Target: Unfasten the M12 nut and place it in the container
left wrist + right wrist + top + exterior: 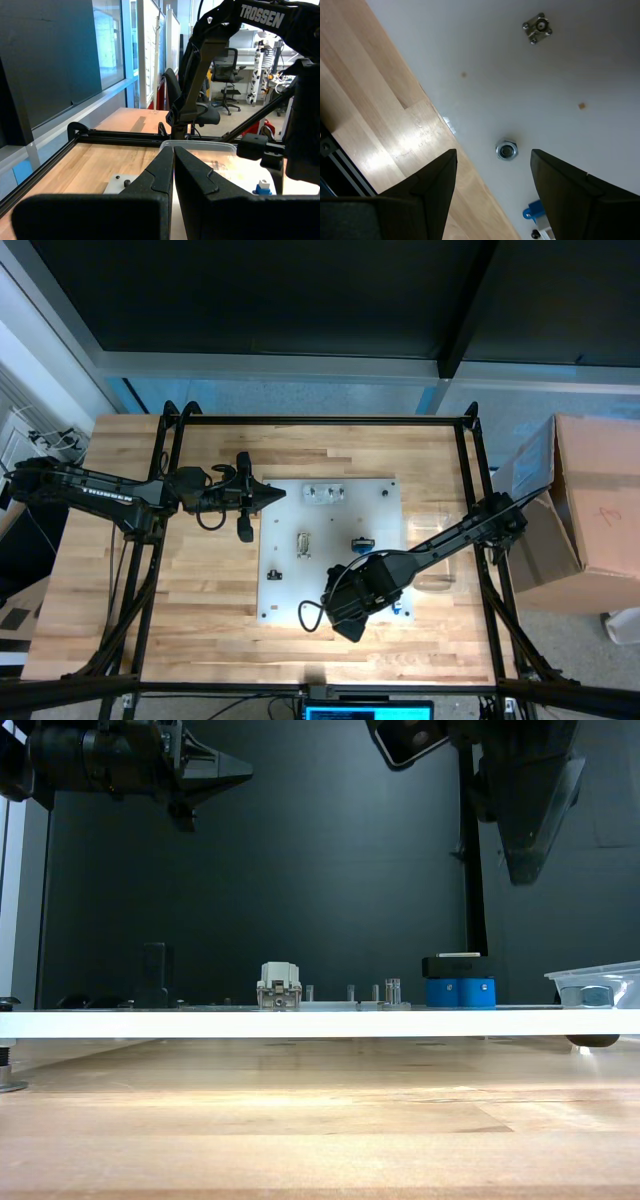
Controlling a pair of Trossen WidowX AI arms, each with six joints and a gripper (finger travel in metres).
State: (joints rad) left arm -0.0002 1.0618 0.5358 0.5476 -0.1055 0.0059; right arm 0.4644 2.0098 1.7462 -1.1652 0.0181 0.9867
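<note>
Right hand (pixel 492 154): fingers (pixel 437 182) spread wide, nothing between them. It points straight down at the white board (pixel 545 90) near the board's near right edge. In the low view the right hand (pixel 527 840) hangs high above the board, well clear of it.

Nut (pixel 506 150): silver hex, lying flat on the board just inside its edge, directly below the gap between the open fingers, touched by neither. No ribs of the stud show beneath it, so it is probably run fully down on its stud, though I cannot be sure. In the low view the nut (pixel 595 995) shows in front of the clear container (pixel 600 975). The high view hides that spot under the right hand (pixel 348 625).

Left hand (pixel 173 167): fingers pressed together, holding nothing. In the high view the left hand (pixel 272 495) hovers at the board's far left edge, pointing inward, well apart from the nut.

The container (pixel 440 540) sits on the counter (pixel 200 640) just right of the board.
</note>
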